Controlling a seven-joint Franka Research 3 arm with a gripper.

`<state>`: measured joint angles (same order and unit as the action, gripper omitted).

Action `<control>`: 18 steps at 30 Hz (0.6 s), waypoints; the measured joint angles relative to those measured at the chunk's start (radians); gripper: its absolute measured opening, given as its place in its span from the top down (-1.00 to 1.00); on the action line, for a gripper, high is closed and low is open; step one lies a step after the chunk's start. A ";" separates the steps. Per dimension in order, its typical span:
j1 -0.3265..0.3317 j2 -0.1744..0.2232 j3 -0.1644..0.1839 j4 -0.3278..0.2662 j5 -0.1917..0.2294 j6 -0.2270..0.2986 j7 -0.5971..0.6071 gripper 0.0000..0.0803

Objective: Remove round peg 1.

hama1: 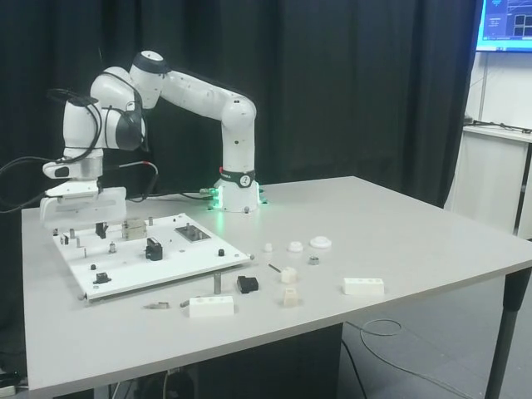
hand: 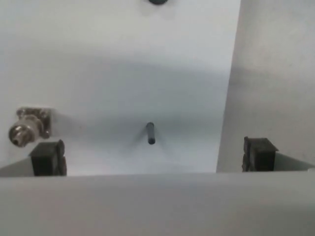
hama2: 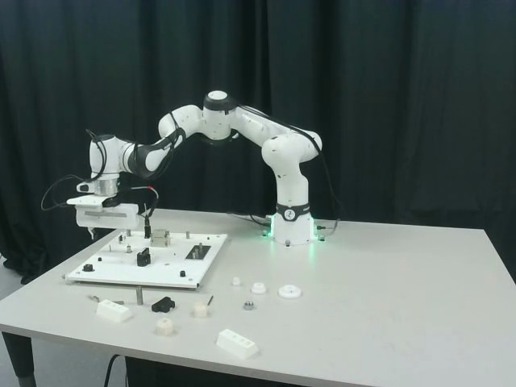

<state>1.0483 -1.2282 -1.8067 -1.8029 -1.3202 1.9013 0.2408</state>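
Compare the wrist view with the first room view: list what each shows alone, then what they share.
Only the wrist view shows the round peg close up, a thin dark pin standing on the white board, lying between the two black fingertips of the open gripper, with a metal connector beside one fingertip.

Only the first room view shows the whole white arm, its base, the black curtain, and loose white blocks on the grey table.

Both show the board and the table.
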 joint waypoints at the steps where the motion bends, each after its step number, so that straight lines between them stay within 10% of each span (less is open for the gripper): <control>1: -0.001 0.000 -0.005 0.000 0.003 0.006 -0.003 -0.99; 18: -0.009 0.000 -0.059 0.001 0.038 0.088 -0.036 -0.99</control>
<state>1.0398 -1.2282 -1.8653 -1.8024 -1.2821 1.9890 0.2052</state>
